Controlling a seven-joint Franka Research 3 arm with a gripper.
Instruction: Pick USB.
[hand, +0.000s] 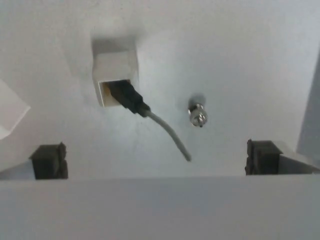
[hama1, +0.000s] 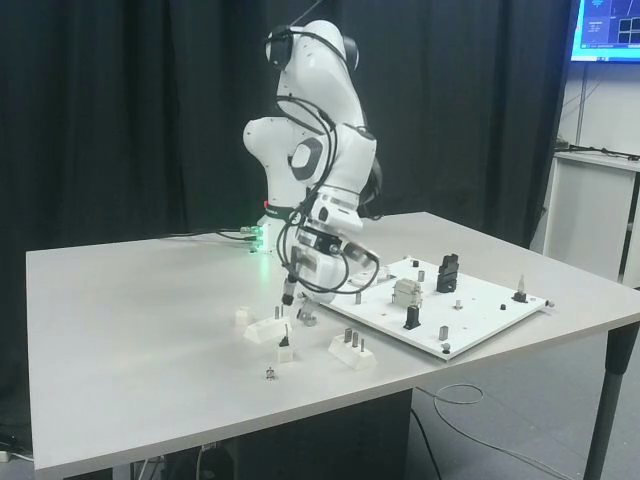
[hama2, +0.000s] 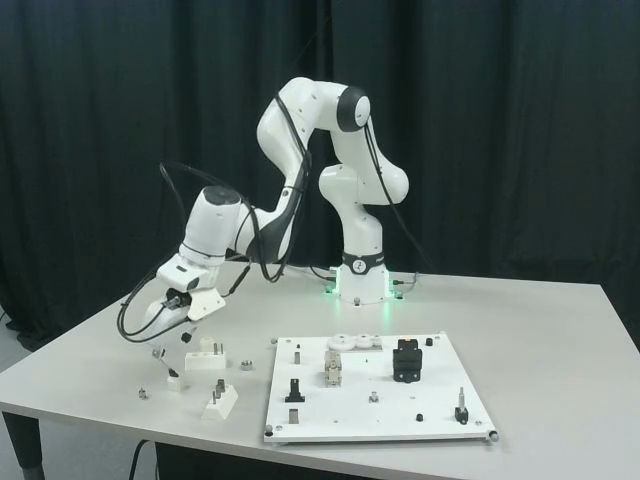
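Observation:
The USB plug (hand: 129, 98) is black with a short grey cable stub, and it sits in a small white socket block (hand: 116, 77) on the grey table. My gripper (hand: 155, 161) hangs above it, open, with black fingertips (hand: 49, 161) wide apart and nothing held. From the first room view the plug (hama1: 285, 346) stands just below the gripper (hama1: 297, 310). The second room view places the block (hama2: 175, 381) under the gripper (hama2: 171, 346), near the table's left front part.
A small metal bolt (hand: 198, 116) stands on the table close to the plug. Two white holders (hama1: 352, 350) (hama1: 266, 330) flank the block. The white assembly board (hama2: 440, 410) with several black and grey parts lies to the right.

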